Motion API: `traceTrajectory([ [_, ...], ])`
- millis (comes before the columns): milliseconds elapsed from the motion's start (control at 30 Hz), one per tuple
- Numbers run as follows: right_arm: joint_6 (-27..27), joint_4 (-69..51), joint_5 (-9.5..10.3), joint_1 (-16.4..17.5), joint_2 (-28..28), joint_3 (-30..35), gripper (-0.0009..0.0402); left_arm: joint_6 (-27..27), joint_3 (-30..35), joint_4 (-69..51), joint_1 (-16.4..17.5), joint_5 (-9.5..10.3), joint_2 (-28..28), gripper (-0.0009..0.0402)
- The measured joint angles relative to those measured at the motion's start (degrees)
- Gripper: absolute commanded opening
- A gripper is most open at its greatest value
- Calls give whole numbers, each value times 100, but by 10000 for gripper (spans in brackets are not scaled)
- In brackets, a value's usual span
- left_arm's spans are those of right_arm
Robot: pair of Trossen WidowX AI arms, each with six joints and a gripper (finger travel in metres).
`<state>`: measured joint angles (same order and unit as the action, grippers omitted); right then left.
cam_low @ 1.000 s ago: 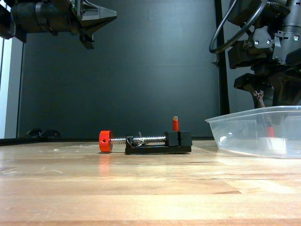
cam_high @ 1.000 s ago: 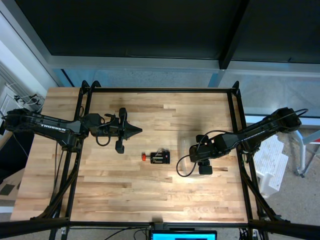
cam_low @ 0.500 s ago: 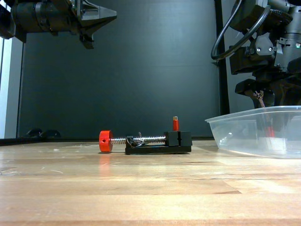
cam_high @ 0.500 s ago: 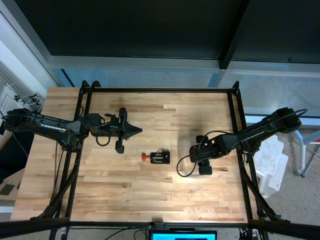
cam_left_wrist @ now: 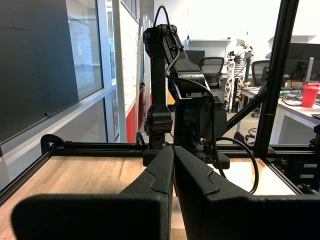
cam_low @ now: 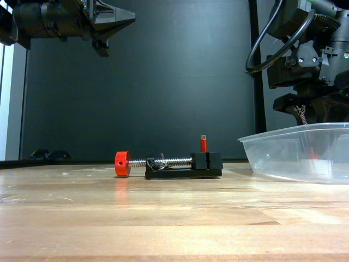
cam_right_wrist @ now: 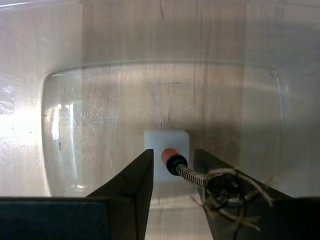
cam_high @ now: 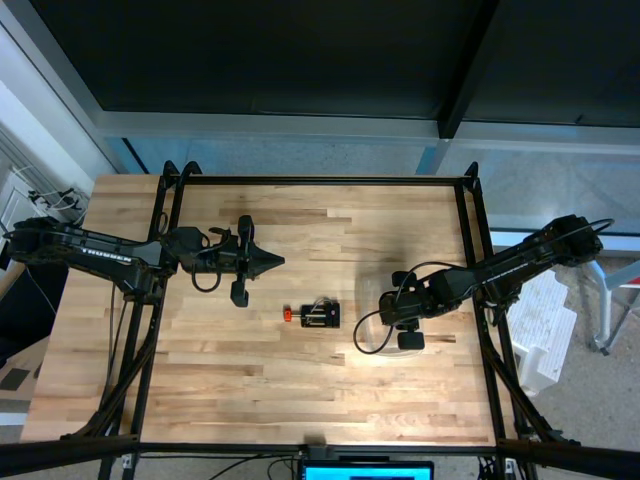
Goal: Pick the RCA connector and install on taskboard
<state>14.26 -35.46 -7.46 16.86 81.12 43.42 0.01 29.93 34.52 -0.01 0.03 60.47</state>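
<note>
The RCA connector, with a red tip, a metal spring and frayed wires, stands tilted in a white block inside the clear tray. My right gripper hangs over the tray, open, one finger on each side of the connector with room to spare. From table height the connector's wire end pokes above the tray rim, beside the right gripper. The taskboard is a small black block with a red knob and an upright red pin. My left gripper is shut, held high at the left.
The tray sits right of the taskboard with bare wood between them. A black frame runs around the table. The left gripper points across at the right arm.
The right gripper has sunk slightly toward the tray around the connector. The connector's wire end has stayed put. The left arm and taskboard have not moved.
</note>
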Motion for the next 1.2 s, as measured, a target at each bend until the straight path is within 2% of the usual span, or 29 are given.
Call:
traceTrajectory([
  [667, 2, 13, 9, 0, -2, 0, 5, -2, 0, 0, 0, 0, 0, 0],
  [900, -46, -50, 4, 0, -94, -2, 0, 0, 0, -2, 0, 2, 0, 0],
  [1200, -87, -304, 0, -11, -527, 46, 0, -2, 0, 0, 0, 0, 2, 0],
])
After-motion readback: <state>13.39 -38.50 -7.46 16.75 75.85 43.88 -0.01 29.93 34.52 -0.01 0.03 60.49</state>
